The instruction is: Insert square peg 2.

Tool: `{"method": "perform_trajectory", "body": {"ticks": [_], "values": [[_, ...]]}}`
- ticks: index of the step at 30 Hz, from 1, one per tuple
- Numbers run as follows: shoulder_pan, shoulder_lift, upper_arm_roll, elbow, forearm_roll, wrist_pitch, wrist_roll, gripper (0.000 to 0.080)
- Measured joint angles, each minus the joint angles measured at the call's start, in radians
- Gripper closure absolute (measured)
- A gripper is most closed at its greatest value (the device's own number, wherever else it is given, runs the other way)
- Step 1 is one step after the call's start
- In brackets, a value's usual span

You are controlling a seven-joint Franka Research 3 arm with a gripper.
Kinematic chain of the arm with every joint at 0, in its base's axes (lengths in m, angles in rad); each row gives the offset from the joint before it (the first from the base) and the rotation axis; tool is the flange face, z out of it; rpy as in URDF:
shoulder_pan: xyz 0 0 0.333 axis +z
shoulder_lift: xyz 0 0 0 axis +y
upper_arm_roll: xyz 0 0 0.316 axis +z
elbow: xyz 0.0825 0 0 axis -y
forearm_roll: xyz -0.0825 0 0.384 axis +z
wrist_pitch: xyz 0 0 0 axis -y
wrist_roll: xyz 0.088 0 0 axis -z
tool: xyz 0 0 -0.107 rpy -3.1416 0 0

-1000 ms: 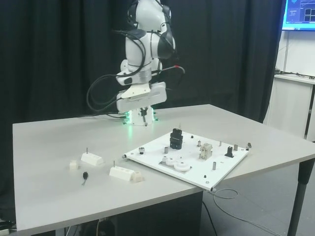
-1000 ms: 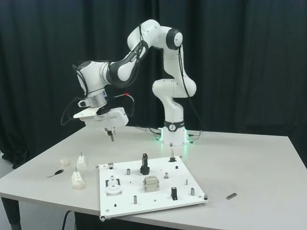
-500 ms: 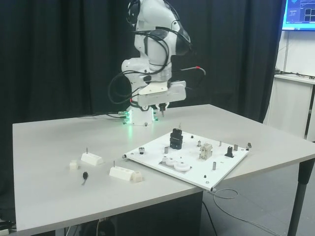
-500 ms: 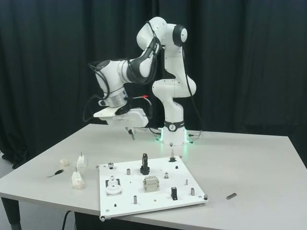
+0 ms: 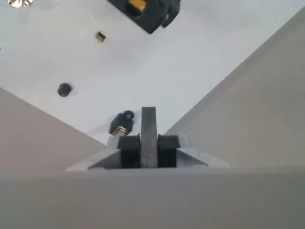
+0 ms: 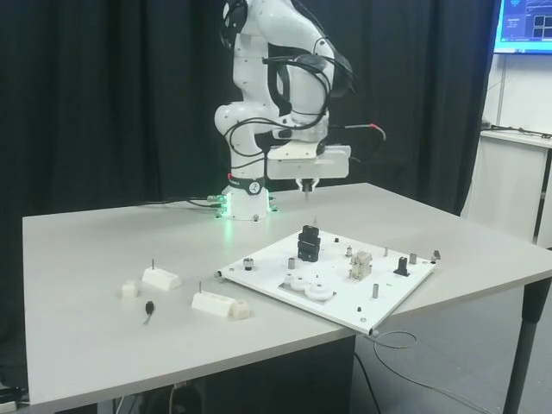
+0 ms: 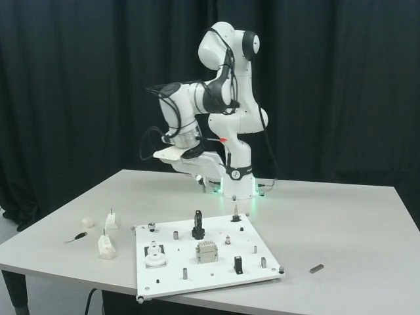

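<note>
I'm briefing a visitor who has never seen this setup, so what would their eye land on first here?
Probably the white robot arm, folded high over the far side of the grey table, with green lights at its base. Its gripper is shut on a grey square peg, held in the air above the far edge of the white assembly board. That board, studded with small fixtures, lies near the table's front edge.

One white board (image 6: 332, 285); two white blocks (image 6: 161, 279) (image 6: 219, 304); one grey table (image 6: 78, 259).
</note>
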Motion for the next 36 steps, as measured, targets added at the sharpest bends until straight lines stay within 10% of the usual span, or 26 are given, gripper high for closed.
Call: {"method": "perform_trajectory", "body": {"ticks": [15,36], "values": [[0.022,-0.054,0.088,-0.108,-0.067,0.174,0.45,0.0728],[0.032,-0.055,0.111,-0.21,-0.071,0.365,0.671,0.0728]]}}
